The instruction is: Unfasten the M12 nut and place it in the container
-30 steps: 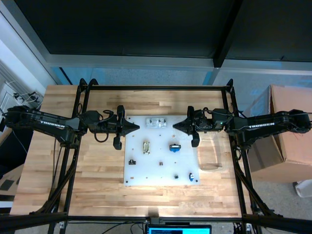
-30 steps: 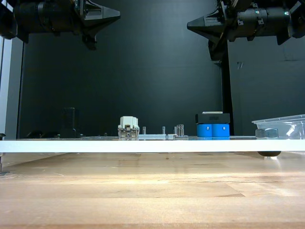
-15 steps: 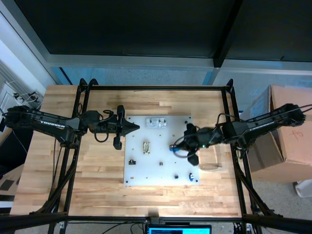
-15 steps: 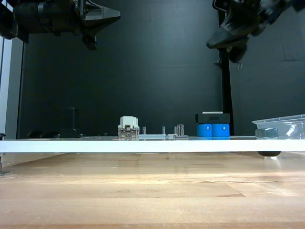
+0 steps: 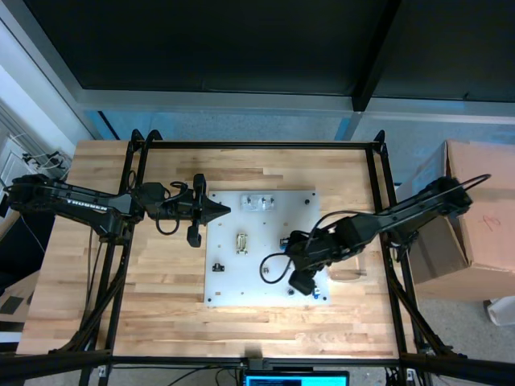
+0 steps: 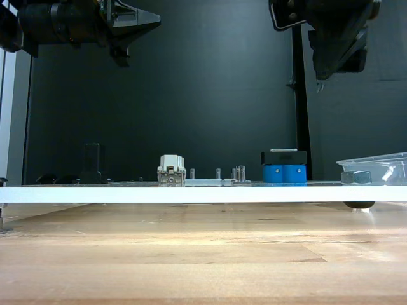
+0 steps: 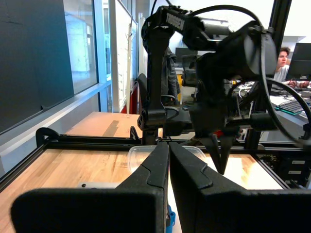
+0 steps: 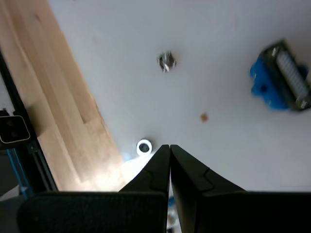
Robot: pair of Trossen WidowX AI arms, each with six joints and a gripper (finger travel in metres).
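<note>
Right gripper (image 8: 169, 147) swung over stud-mounted nut (image 6: 355, 177); left gripper (image 7: 169, 143) at board's (image 5: 241, 277) left edge.

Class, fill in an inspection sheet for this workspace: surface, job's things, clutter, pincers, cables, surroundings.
Surface: wooden table carrying a white board.
Job's things: silver nut on its stud near the board's near right edge; clear container beside the board's right side.
Clutter: grey connector, blue connector, silver post on the board.
Pincers: left pincer shut, high over the board's far left; right pincer shut, pointing down, high above the nut's corner.
Cables: black cable looping from the right arm.
Surroundings: cardboard box right of the table; person seated beyond.
</note>
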